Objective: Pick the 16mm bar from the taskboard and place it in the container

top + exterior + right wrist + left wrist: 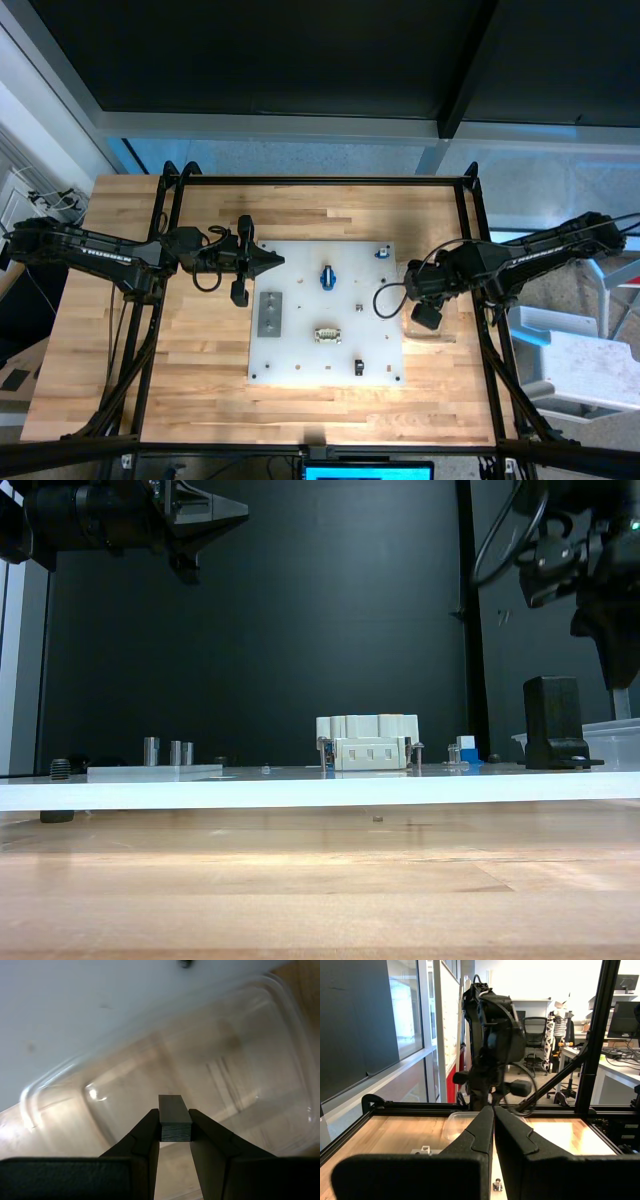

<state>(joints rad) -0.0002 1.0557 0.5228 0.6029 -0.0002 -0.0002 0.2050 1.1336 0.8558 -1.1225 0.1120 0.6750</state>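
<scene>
While the left tool is idling over the taskboard in the high view, the right tool is hovering past its edge. From the left wrist, the left jaws are sitting shut, empty. From the right wrist, two fingers are pinching the one 16mm bar above the single container, presumably for dropping.

A pale wood-plank table stands inside a black metal frame on a grey floor. Beyond its far edge hangs a dark panel. Past its right edge lies a brightly lit office with glass partitions, an office chair and white desks bearing a monitor.
</scene>
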